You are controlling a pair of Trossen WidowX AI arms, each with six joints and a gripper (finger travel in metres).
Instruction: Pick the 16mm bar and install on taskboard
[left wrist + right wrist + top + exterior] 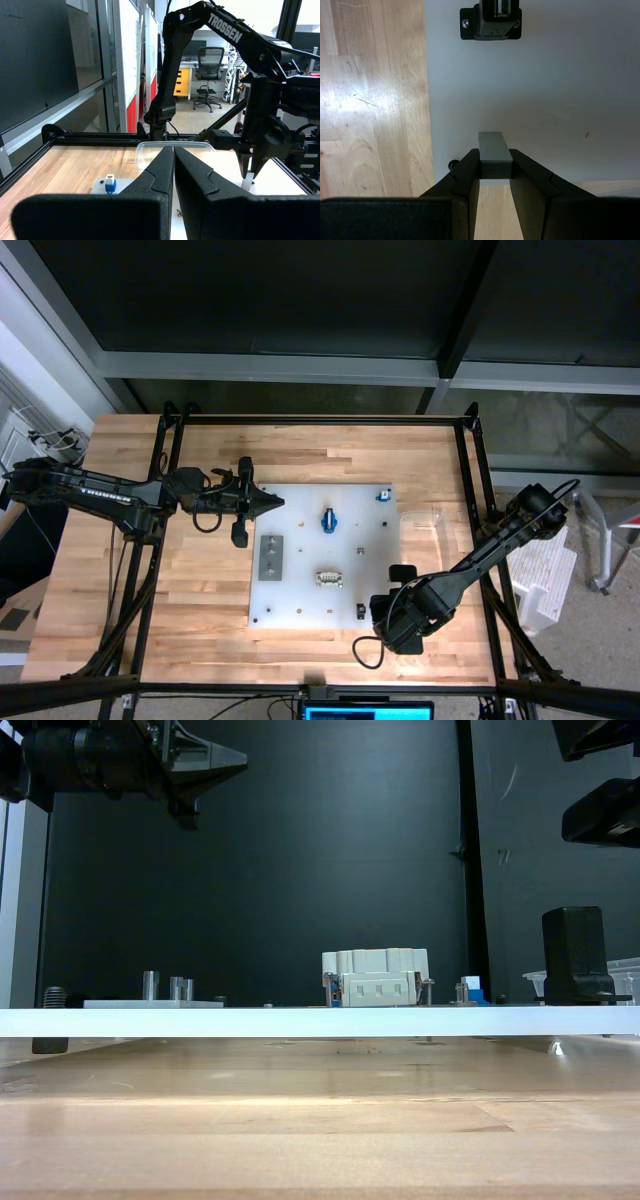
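Note:
The taskboard [300, 530] is a white square panel in the middle of the table, carrying a grey metal block [271, 558] and a blue knob [330, 520]. My right gripper [495, 165] is shut on the 16mm bar [494, 145], a short grey metal piece. It hangs above the board's near right corner [385, 612], a little short of a small black connector block [491, 22]. My left gripper [174, 160] is shut with nothing in it, raised over the board's far left edge [268, 502].
A clear tray [440, 525] lies just right of the board. A beige connector [375, 978] and short metal pegs [150, 985] stand up from the board. A black frame runs around the table's edges.

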